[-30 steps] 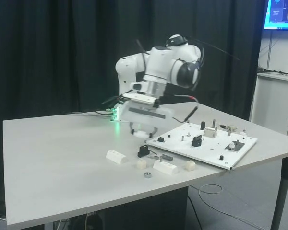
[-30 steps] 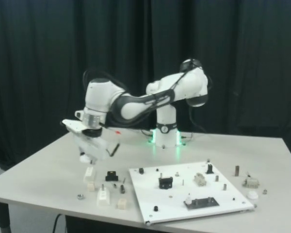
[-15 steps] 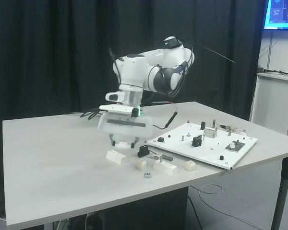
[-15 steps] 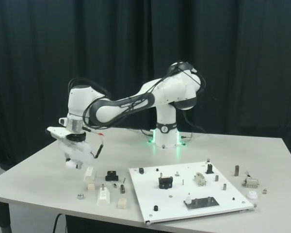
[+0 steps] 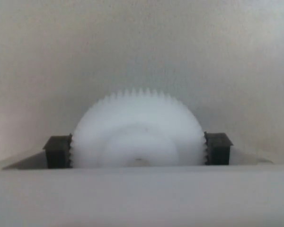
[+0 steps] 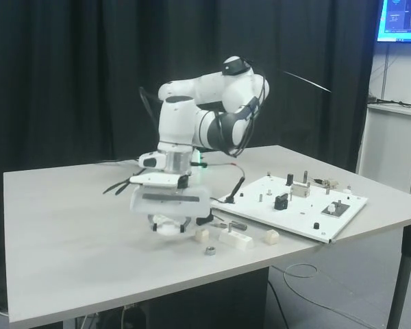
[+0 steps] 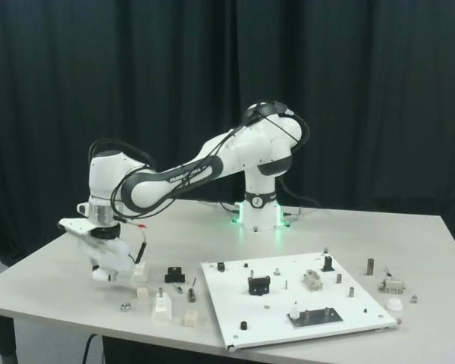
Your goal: Place large gear.
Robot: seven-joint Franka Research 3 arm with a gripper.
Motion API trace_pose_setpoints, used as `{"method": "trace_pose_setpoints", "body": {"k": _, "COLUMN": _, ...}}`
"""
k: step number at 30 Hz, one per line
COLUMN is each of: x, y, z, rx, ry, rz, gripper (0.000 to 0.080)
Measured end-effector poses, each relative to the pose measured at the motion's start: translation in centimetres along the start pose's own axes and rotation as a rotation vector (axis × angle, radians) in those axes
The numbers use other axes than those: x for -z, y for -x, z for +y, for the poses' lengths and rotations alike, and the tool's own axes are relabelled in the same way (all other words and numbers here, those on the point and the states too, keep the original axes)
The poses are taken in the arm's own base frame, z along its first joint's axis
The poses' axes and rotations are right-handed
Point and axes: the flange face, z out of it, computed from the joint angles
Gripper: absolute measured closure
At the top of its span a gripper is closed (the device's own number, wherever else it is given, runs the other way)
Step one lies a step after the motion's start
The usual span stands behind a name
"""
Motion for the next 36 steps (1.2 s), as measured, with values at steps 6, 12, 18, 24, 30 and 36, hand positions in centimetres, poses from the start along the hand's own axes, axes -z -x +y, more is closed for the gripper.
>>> {"method": "trace_pose_setpoints", "body": {"k": 6, "x": -1.7, "y": -0.7, "z": -0.1, "rx": 0.011, "ry": 0.007, "rz": -0.027, "gripper": 0.0207}}
{"method": "trace_pose_setpoints", "body": {"k": 12, "x": -3.0, "y": -1.0, "z": -0.3, "rx": 0.022, "ry": 0.009, "rz": -0.049, "gripper": 0.0207}}
{"method": "trace_pose_setpoints", "body": {"k": 18, "x": -3.8, "y": -1.2, "z": -0.7, "rx": 0.037, "ry": 0.016, "rz": -0.063, "gripper": 0.0207}}
{"method": "trace_pose_setpoints", "body": {"k": 24, "x": -4.4, "y": -1.4, "z": -1.1, "rx": 0.051, "ry": 0.017, "rz": -0.065, "gripper": 0.0207}}
{"method": "trace_pose_setpoints", "body": {"k": 30, "x": -4.5, "y": -1.6, "z": -1.5, "rx": 0.071, "ry": 0.032, "rz": -0.061, "gripper": 0.0057}}
{"method": "trace_pose_setpoints", "body": {"k": 36, "x": -4.1, "y": -1.8, "z": -1.8, "rx": 0.086, "ry": 0.040, "rz": -0.054, "gripper": 0.0016}}
